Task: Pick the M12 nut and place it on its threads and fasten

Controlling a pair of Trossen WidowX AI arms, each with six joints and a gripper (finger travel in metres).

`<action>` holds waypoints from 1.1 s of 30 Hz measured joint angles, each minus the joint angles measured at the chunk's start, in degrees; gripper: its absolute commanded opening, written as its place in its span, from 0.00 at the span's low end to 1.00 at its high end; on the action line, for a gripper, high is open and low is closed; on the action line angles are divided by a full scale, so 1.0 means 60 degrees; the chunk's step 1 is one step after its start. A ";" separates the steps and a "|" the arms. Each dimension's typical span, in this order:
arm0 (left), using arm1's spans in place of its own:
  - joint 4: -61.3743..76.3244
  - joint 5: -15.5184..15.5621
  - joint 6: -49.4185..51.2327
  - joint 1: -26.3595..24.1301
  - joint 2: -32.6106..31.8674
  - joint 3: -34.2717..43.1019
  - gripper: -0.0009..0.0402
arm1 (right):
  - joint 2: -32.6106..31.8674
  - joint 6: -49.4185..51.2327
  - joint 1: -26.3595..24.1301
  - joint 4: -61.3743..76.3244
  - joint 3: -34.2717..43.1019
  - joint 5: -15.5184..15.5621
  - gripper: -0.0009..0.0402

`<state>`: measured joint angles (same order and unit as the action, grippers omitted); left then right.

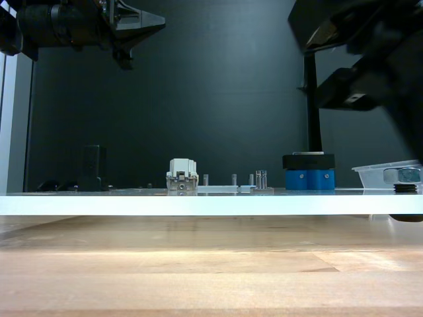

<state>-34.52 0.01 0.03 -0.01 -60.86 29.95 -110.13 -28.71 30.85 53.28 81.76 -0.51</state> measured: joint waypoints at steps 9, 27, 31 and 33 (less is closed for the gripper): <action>0.0000 0.0000 0.0000 0.0000 0.0000 0.0000 0.02 | -0.0066 -0.0244 -0.0062 -0.0011 0.0000 -0.0739 0.02; 0.0004 0.0000 0.0000 0.0000 0.0000 -0.0004 0.02 | -0.0102 -0.0062 -0.0044 -0.0080 -0.0004 0.0903 0.02; 0.0004 0.0004 0.0000 0.0000 0.0000 0.0000 0.02 | -0.0102 -0.0364 -0.0040 0.0007 0.0004 -0.0382 0.02; 0.0004 0.0000 0.0000 0.0000 0.0004 -0.0004 0.02 | -0.0102 -0.0484 -0.0040 -0.0080 0.0004 -0.0645 0.02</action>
